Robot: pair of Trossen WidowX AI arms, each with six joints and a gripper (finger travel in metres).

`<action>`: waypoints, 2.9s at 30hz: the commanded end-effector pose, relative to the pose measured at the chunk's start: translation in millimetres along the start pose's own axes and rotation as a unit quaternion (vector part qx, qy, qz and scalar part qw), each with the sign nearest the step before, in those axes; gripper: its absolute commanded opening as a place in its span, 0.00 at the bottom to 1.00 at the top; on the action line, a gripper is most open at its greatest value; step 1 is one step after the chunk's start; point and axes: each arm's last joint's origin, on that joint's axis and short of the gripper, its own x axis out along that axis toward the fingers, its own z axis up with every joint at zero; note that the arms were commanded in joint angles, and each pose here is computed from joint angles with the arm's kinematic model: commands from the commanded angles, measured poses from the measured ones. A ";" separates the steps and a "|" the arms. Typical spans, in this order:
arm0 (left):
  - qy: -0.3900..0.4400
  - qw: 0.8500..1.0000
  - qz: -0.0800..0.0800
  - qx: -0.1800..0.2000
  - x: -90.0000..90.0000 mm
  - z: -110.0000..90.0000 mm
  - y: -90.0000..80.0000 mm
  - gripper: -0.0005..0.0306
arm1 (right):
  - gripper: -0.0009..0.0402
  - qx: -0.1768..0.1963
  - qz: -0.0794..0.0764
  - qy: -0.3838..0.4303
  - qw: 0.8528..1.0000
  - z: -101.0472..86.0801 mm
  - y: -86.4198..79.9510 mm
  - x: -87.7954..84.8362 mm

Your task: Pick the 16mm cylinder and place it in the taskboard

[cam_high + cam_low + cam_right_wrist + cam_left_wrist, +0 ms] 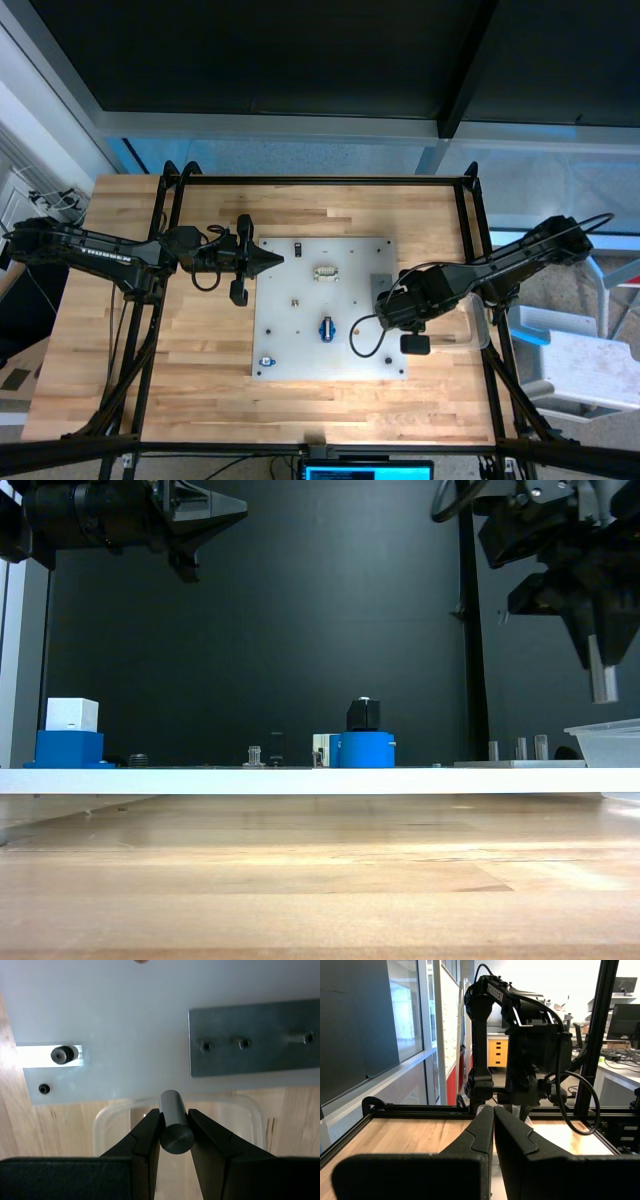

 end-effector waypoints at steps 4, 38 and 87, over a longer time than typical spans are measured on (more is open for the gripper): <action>0.000 1.000 0.000 0.000 0.0 0.0 0.0 0.02 | 0.06 -0.005 0.000 -0.002 1.000 16.9 1.3 3.5; 0.000 1.000 0.000 0.000 0.0 0.0 0.0 0.02 | 0.06 -0.011 0.012 -0.002 1.000 85.1 11.1 30.1; 0.000 1.000 0.000 0.000 0.0 0.0 0.1 0.02 | 0.06 -0.020 0.015 -0.006 1.000 96.0 15.6 51.8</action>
